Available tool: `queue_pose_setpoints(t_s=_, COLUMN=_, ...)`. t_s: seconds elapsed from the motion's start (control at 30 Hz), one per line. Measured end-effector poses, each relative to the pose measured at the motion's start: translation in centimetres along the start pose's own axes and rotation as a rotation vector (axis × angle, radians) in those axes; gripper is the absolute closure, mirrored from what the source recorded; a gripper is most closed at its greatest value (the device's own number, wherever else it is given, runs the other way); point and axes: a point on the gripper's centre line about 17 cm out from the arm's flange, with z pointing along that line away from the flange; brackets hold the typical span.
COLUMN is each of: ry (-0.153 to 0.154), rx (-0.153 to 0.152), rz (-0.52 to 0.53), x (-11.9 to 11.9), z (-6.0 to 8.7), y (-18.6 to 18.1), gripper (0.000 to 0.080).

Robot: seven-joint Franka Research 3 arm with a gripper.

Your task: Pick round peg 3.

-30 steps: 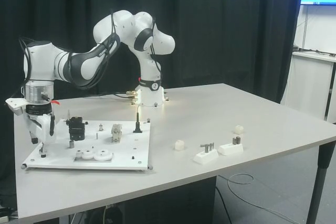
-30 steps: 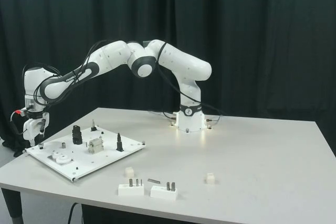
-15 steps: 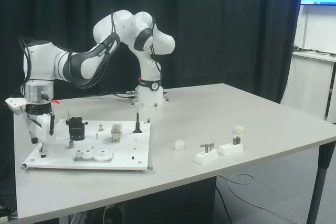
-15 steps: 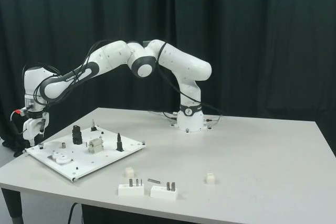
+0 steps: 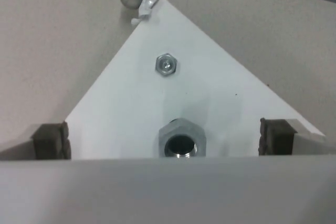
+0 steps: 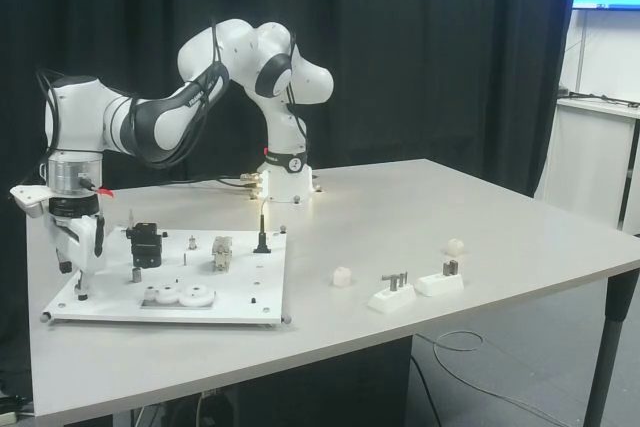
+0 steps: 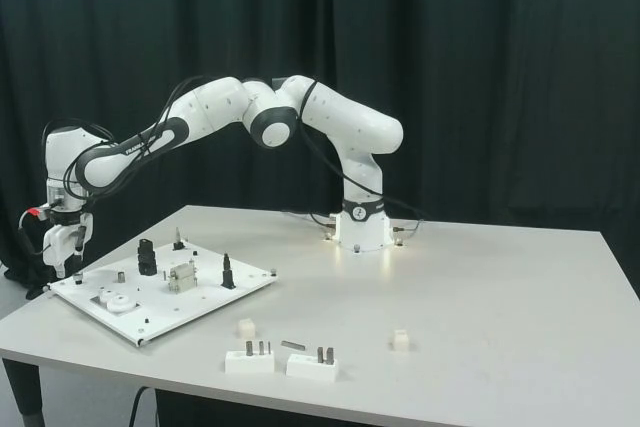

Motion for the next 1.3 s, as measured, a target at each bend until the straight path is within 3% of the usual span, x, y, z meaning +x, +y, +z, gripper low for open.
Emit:
queue_pose_setpoints(t_s=0.43, ry=-0.011, rx=0.011, rz=-0.007, x=-0.5, z=-0.5, y=-1.0, gripper=0.0003)
queue_pose_setpoints(t_s=0.7, ry=-0.037, rx=0.02, rz=-0.034, x=-2.0, z=-1.8, y=-3.2, gripper=0.0003)
queue_pose_setpoints(t_s=1.0, ry=-0.082, rx=0.026, rz=-0.077, x=-4.8, z=-3.5, y=-6.3, gripper=0.0003)
queue_pose_setpoints(t_s=1.3, ry=-0.135, rx=0.03, rz=-0.104, x=-8.4, z=-4.3, y=-9.9, gripper=0.0003)
